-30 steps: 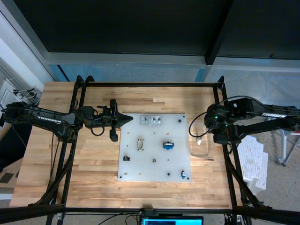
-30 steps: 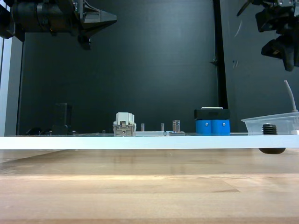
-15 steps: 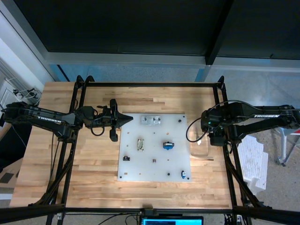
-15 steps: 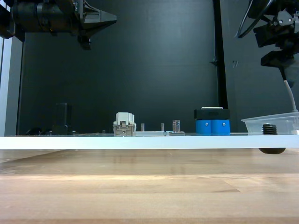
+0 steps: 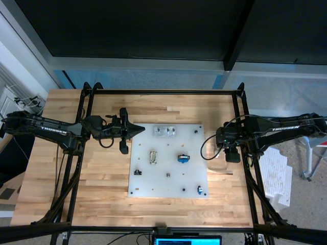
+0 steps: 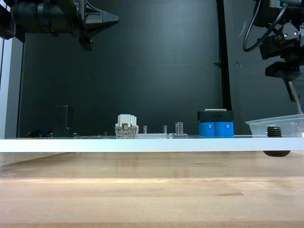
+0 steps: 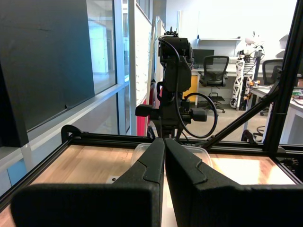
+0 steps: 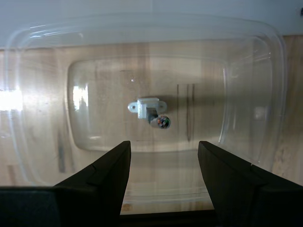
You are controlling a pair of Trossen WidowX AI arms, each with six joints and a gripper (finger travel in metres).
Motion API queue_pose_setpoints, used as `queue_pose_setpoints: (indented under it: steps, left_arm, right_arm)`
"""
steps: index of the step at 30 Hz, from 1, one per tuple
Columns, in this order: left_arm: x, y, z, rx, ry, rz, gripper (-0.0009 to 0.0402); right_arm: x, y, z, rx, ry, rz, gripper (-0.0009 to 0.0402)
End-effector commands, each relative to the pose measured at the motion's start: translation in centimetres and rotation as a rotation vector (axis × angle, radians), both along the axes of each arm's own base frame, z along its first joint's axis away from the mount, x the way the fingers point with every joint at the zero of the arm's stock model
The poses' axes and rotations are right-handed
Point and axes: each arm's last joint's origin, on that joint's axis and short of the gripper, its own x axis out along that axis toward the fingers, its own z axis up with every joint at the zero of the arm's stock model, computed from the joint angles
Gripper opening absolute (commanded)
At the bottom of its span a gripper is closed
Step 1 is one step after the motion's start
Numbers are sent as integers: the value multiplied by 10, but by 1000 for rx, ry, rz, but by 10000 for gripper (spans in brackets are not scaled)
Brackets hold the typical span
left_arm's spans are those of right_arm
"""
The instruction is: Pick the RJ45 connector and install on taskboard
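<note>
Approach judged: small pale plastic RJ45 connector [image 8: 150,111] in clear plastic tray [image 8: 265,94] is centred ahead of spread right gripper [image 8: 163,152]; descent required; left gripper [image 7: 164,142], pressed together, is parked well apart.

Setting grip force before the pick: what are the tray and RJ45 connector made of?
Tray: clear, glossy thin plastic, probably; wood shows through, rim glints. RJ45 connector: pale translucent plastic, seemingly; coloured wire ends show at one end. Right end effector hangs open above it; left end effector is shut, raised near the taskboard's left edge.
</note>
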Motion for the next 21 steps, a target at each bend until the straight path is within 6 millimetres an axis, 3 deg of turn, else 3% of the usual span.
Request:
queue_pose_setpoints:
  steps: [1, 21]
  left_arm:
    - [0, 0, 0, 0, 0, 0, 0]
    - [0, 0, 0, 0, 0, 0, 0]
  right_arm:
    - [5, 1, -3, 5, -16, -9, 197]
    - [19, 8, -25, 4, 45, -2, 196]
